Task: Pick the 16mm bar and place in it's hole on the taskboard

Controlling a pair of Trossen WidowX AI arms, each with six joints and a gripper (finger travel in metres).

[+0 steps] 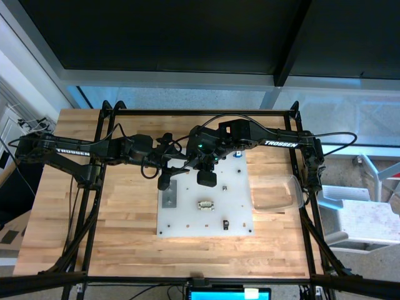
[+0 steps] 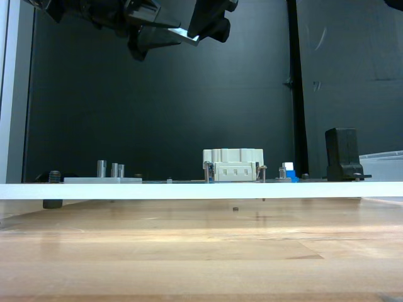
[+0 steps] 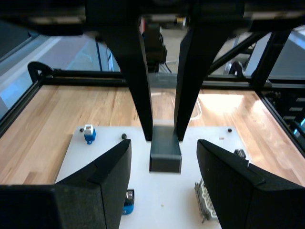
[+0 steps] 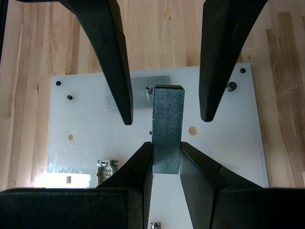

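16mm bar (image 4: 167, 114) held clear above the taskboard (image 4: 224, 143)
Right hand (image 4: 166, 149) is clamped on one end; left hand (image 3: 163, 143) is spread wide, its fingers (image 4: 119, 86) flanking the other end without touching.

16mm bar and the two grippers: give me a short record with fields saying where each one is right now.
Bar: the 16mm bar is held in the air above the taskboard, clear of its seat.
Right gripper: the right gripper is shut on the bar, over the board's far half.
Left gripper: the left gripper is open at the same height, its fingers either side of the bar and apart from it.
Height: both grippers are well above the board in the low view.
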